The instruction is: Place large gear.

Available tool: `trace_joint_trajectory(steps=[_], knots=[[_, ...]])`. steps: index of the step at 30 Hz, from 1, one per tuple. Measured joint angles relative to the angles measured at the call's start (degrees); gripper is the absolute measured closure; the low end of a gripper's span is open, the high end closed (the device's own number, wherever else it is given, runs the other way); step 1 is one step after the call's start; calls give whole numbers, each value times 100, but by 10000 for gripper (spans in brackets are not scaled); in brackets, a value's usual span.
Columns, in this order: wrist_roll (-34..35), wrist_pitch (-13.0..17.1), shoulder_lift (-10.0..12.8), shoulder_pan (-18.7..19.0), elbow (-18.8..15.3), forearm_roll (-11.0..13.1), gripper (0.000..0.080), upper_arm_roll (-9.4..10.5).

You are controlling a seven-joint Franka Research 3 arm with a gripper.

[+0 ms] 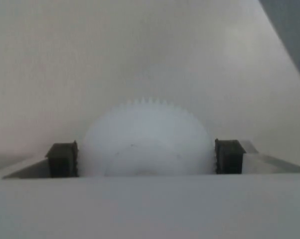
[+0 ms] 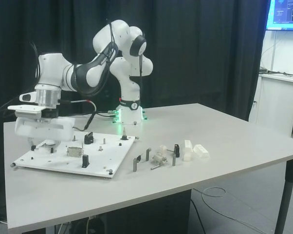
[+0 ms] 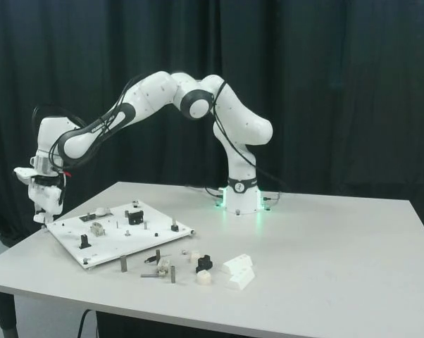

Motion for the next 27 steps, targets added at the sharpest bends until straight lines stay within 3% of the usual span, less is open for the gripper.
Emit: trace_joint_trajectory(steps=[11,22,27], knots=[[103,-321,602,-103,651,257,207,13],[103,-346,1030,-190,1022,558,207,57],[103,-347,1207,-243,1207,587,207,78]])
